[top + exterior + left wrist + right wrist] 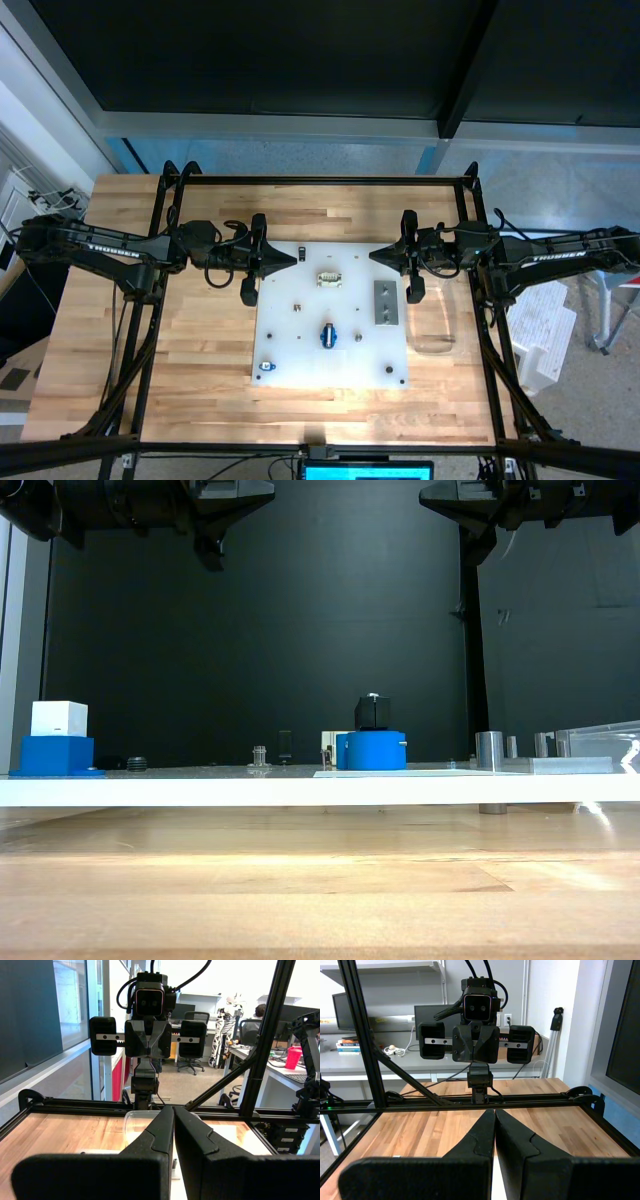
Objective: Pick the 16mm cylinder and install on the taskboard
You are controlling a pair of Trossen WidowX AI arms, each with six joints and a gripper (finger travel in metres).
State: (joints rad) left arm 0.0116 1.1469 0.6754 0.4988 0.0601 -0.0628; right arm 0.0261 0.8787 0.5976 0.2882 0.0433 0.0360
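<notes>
Left tool (297, 257): closed, empty, above board (300, 345).
Right tool (372, 256): same, facing it.
Risk: tiny peg (358, 337) slipping when pinched.

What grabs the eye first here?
Two black arms mirror each other over the flat white rectangular taskboard. The left gripper and right gripper hang shut high above its far end, tips facing. On the board, the bright blue round fitting stands out near the middle.

- Wooden desk (200, 330) sits inside a black metal frame (320, 181).
- Grey speckled floor (560, 190) lies beyond it, with a dark panel (330, 630) behind.
- The bright office around has an office chair (192, 1065), a monitor (340, 1010) and a shelf (395, 966).
</notes>
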